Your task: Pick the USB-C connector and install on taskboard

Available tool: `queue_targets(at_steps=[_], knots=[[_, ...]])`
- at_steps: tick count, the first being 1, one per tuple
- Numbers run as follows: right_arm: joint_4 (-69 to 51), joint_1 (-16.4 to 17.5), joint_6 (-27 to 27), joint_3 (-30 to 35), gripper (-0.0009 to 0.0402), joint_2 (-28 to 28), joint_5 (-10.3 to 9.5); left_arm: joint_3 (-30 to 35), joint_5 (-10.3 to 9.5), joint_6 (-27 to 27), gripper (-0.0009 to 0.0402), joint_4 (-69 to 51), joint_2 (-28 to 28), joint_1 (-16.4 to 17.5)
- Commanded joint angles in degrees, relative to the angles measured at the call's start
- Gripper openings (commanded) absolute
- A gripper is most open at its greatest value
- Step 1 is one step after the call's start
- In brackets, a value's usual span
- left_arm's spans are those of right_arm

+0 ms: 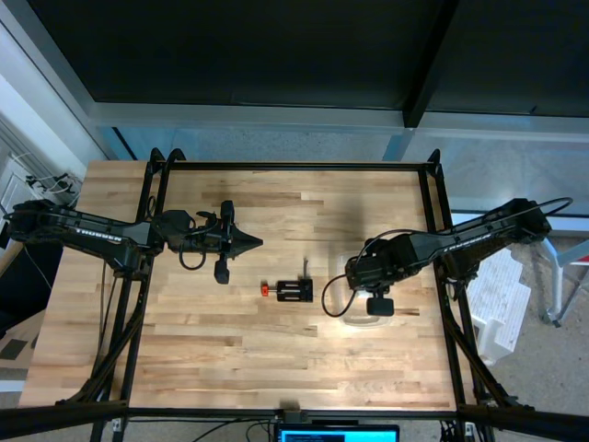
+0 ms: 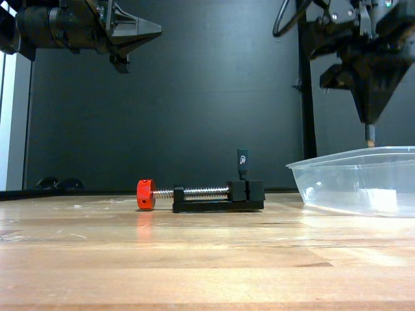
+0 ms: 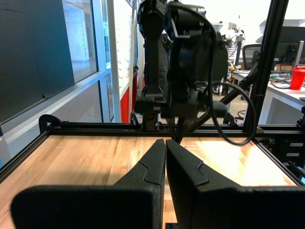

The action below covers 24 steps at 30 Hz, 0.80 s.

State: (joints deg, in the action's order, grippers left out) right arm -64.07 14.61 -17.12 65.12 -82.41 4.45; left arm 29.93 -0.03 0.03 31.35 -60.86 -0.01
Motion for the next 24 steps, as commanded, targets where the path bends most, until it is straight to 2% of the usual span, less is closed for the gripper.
queue_targets(at_steps=[1,9,12,24], knots=[[-2.03,0.00,0.04,1.81,0.0000,0.72,0.04,0.02,0.00,0.00,0.0000,0.02,0.00,0.00],[-3.87,-0.09,0.00,2.84,0.0000,1.75,0.07,0.02,0.00,0.00,0.0000,0.02,0.00,0.02],[-3.76,-1.29,-0.35,2.91,0.0000,1.16,0.09,0.02,0.00,0.00,0.0000,0.02,0.00,0.00],[-3.87,-3.04,-0.46,9.92,0.0000,-6.43,0.07,0.02,0.00,0.00,0.0000,0.00,0.00,0.00]])
